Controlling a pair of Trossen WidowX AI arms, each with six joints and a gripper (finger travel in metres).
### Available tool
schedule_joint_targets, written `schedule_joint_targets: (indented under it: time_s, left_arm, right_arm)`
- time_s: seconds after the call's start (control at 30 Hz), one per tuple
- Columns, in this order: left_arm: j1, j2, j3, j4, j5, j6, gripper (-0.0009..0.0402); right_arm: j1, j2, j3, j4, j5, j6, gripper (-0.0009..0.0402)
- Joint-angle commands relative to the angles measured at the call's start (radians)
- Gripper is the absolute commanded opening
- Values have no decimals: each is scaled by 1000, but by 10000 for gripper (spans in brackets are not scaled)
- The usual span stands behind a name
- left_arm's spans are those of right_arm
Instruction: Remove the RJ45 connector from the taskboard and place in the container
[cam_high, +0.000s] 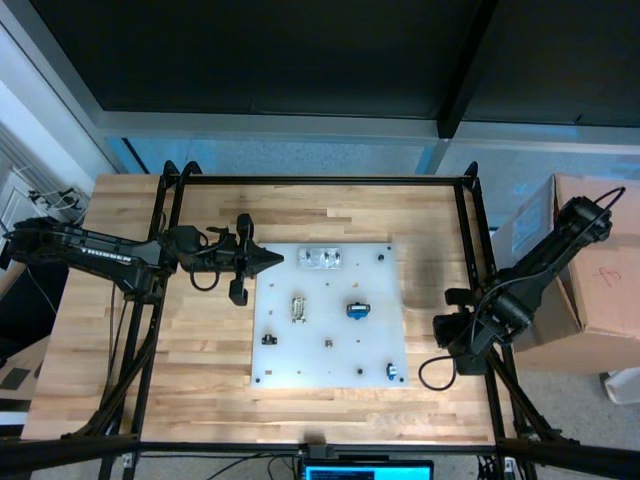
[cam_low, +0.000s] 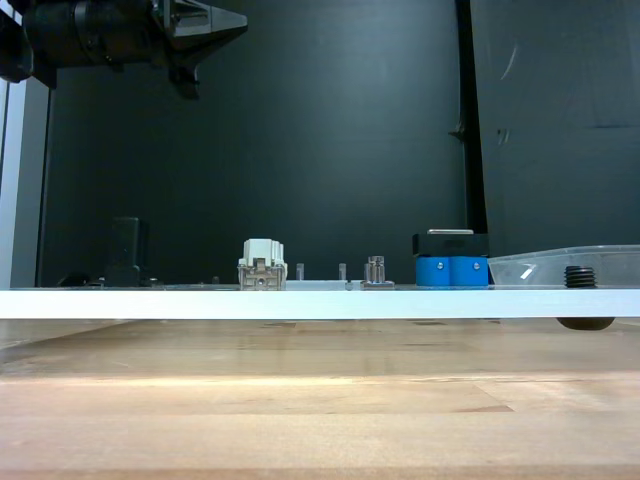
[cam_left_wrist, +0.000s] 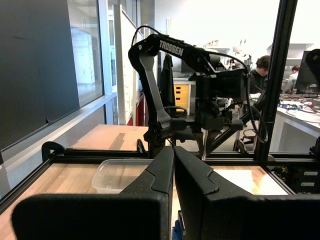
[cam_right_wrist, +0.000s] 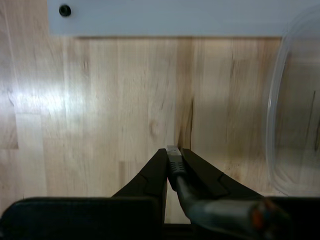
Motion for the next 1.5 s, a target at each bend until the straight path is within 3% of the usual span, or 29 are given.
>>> schedule_joint_targets:
  time_s: [0.03,1.13,1.3,1.5]
  left_arm:
    - [0,0,0,0,0,0,0]
    - [0,0,0,0,0,0,0]
    - [0,0,0,0,0,0,0]
    - [0,0,0,-1,0,0,0]
  right_arm:
    - [6,-19,-22,2,2,5,54]
    - [14,-11,-33,28,3,14,129]
    - [13,31,-34,61,11,257,144]
    - [0,138,-39,148,5,352,189]
